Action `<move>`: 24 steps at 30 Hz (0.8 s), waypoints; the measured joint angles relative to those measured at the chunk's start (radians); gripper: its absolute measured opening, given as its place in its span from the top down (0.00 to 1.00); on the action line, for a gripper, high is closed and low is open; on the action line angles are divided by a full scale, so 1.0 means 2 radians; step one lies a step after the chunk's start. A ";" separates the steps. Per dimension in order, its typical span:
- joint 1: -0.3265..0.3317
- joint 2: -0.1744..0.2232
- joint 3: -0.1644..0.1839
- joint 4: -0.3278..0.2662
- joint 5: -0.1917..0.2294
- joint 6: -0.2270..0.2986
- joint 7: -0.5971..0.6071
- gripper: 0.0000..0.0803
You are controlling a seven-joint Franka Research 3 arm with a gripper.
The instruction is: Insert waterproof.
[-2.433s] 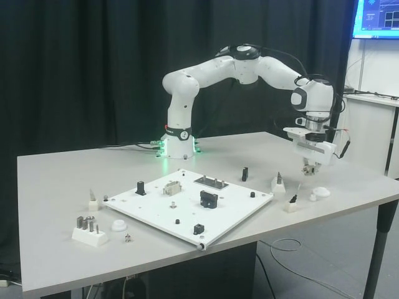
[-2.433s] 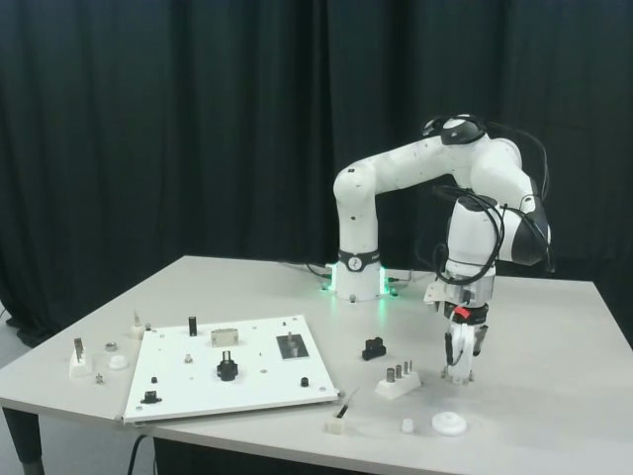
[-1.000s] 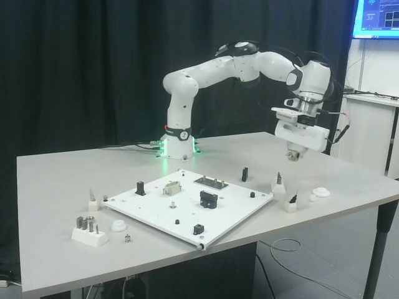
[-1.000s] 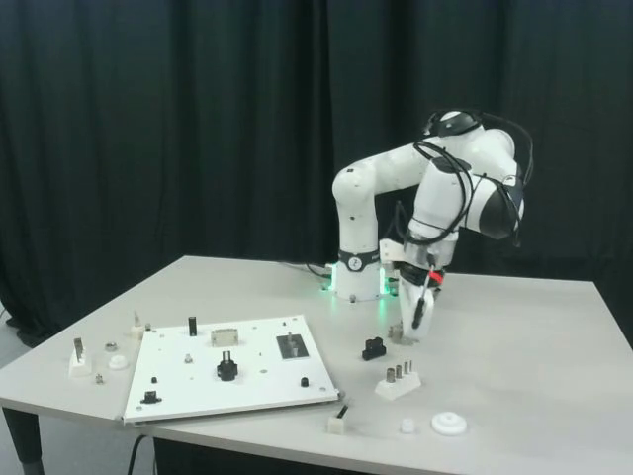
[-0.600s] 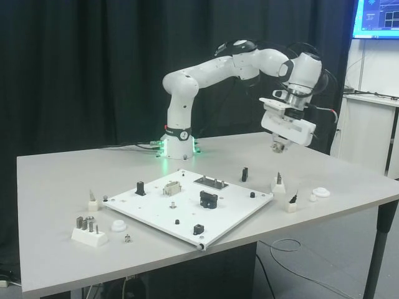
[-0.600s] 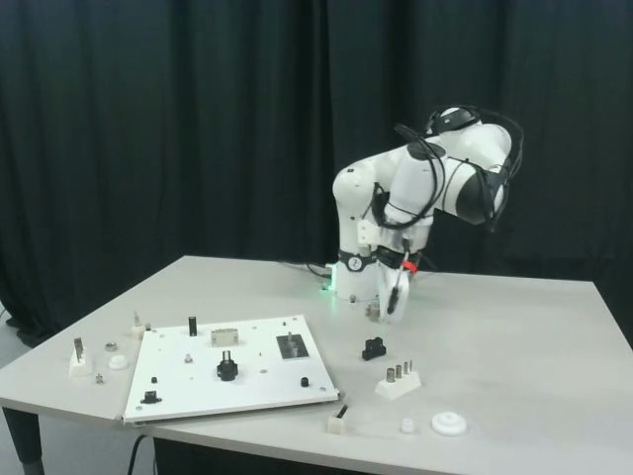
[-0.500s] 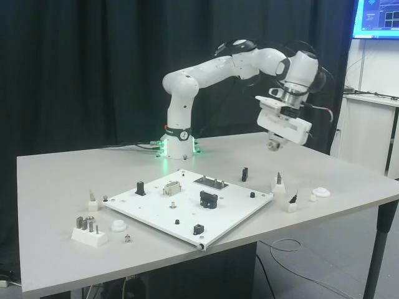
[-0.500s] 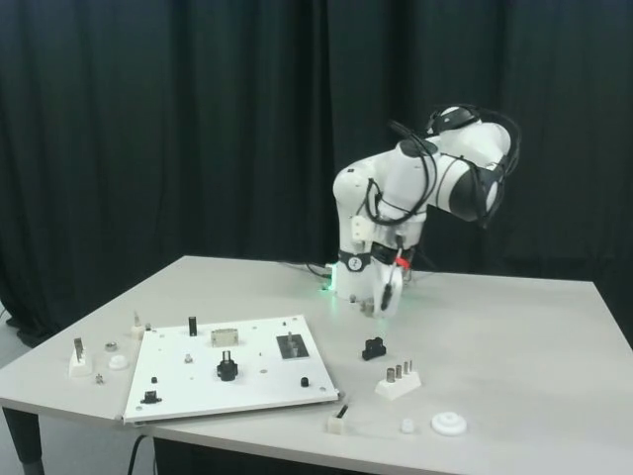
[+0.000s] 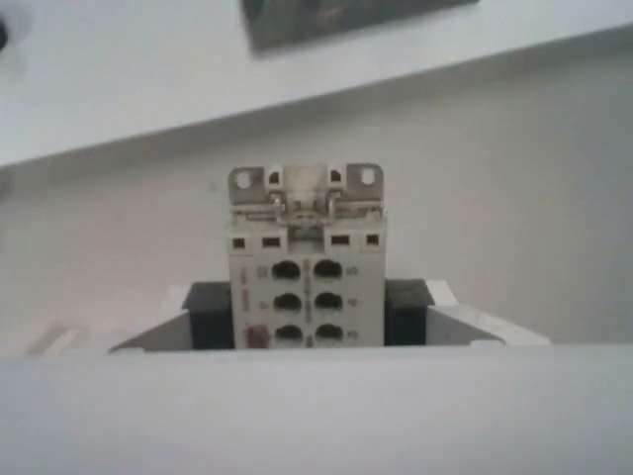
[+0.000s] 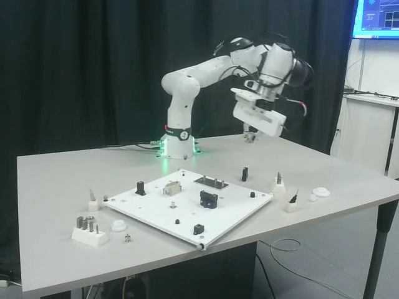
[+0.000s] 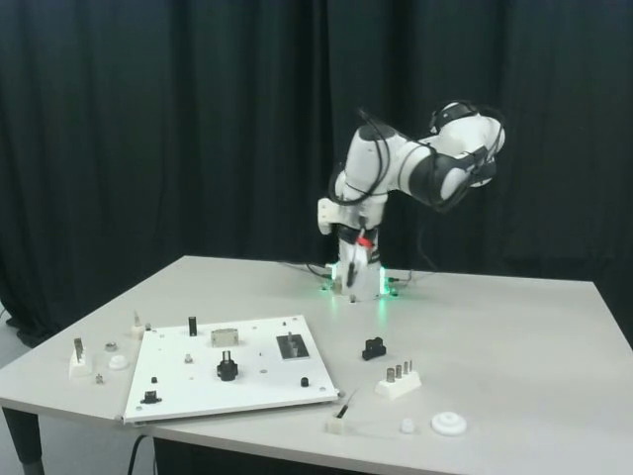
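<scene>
Waterproof connector (image 9: 307, 262): clenched in my pincer (image 9: 307, 319), between black fingers (image 9: 209, 315), in the air above the table.
Room: black curtain (image 10: 93, 62) behind.
Surface: grey table (image 10: 56, 171) carrying white board (image 10: 240, 200).
Hidden: connector's lower end cut off in wrist view.
Change: pincer has swung across the table towards my green-lit base (image 10: 177, 144).

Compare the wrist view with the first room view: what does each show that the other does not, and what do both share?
Only the wrist view shows the white connector block with two columns of round holes clamped between the black fingers. Only the first room view shows the whole white arm, its green-lit base and the small parts around the board. Both show the white assembly board on the grey table.
</scene>
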 joint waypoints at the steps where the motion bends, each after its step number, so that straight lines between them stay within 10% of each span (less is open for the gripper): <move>1: 0.001 0.000 -0.004 -0.007 -0.001 0.001 -0.008 0.61; 24: -0.001 0.000 -0.073 -0.134 -0.005 0.074 -0.164 0.61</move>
